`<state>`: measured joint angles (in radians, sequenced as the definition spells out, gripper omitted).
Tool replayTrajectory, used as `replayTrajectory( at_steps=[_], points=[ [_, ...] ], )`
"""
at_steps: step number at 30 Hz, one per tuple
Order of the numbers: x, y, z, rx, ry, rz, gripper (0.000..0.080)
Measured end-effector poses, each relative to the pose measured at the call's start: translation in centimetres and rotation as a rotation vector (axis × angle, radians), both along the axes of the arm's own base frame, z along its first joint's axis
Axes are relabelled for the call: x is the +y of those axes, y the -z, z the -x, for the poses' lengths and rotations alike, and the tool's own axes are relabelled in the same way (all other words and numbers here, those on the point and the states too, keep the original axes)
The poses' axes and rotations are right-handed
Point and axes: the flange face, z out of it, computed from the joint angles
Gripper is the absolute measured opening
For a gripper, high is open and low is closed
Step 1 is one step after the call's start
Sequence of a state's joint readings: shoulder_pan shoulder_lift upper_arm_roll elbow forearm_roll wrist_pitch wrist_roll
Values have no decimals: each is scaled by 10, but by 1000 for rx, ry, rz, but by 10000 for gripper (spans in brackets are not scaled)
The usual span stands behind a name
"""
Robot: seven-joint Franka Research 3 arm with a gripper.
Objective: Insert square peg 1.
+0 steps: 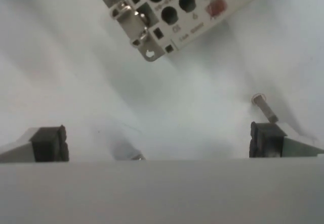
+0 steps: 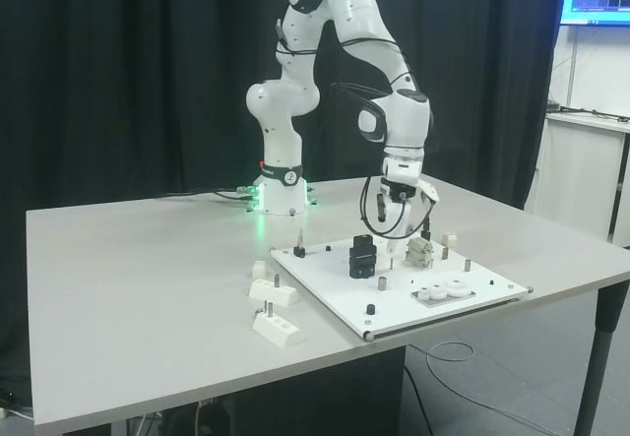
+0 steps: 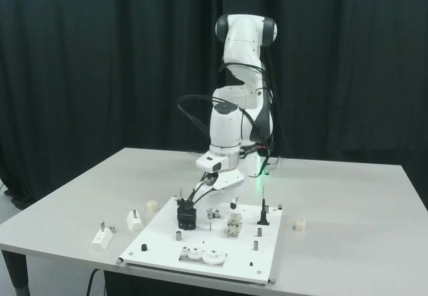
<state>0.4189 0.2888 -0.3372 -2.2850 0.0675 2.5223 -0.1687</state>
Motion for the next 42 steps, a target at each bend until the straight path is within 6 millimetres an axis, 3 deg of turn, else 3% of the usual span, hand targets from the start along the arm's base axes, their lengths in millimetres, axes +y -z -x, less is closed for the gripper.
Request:
replayTrajectory(
  at_steps=[14,32,42],
  points=[
    [-1,4,-2,-15,0,4,800],
    [-4,-41,-13,-83,62,-28,800],
    [-8,-53,-11,-82,104,-38,800]
  ],
)
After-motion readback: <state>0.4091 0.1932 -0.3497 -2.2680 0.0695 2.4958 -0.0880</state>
